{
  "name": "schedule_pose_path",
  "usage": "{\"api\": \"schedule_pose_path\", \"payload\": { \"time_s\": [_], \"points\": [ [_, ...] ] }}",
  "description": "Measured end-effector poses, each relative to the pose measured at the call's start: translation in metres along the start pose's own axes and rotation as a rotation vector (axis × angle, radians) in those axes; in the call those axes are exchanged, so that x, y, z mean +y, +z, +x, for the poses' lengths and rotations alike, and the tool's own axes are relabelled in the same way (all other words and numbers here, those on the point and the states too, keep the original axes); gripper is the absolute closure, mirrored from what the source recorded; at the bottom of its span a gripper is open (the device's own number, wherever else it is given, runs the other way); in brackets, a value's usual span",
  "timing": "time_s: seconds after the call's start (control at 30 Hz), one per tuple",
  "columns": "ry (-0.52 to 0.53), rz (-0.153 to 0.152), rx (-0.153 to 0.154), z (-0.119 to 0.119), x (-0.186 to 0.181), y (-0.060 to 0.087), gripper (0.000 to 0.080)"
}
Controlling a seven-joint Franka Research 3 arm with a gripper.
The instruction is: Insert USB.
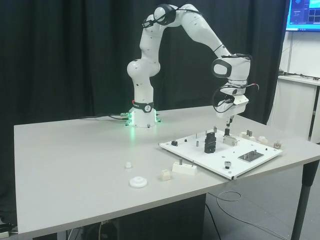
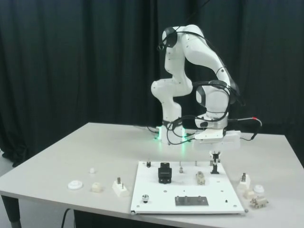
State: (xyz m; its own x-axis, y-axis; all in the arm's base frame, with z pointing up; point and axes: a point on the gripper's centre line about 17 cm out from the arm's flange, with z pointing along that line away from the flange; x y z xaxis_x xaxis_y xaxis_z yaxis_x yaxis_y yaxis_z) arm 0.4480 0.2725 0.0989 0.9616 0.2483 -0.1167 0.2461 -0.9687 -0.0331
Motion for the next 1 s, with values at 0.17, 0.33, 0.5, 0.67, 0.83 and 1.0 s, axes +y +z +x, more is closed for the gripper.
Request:
{"api": "schedule_pose_path", "payload": {
  "time_s": [0.17, 0.33, 0.5, 0.67, 0.83, 1.0],
  "points": [
    [-0.005, 0.000, 0.001, 0.0010, 0.0018, 0.0008, 0.0732],
    [-0.007, -0.001, 0.000, 0.0009, 0.0018, 0.0024, 0.0732],
    [-0.011, -0.001, -0.002, 0.0005, 0.0006, 0.0036, 0.0732],
    [-0.015, -0.001, -0.002, -0.0002, -0.0016, 0.0038, 0.0732],
    [-0.017, -0.001, -0.003, -0.0009, -0.0027, 0.0038, 0.0732],
    [-0.022, -0.002, -0.005, -0.0015, -0.0034, 0.0039, 0.0732]
  ]
}}
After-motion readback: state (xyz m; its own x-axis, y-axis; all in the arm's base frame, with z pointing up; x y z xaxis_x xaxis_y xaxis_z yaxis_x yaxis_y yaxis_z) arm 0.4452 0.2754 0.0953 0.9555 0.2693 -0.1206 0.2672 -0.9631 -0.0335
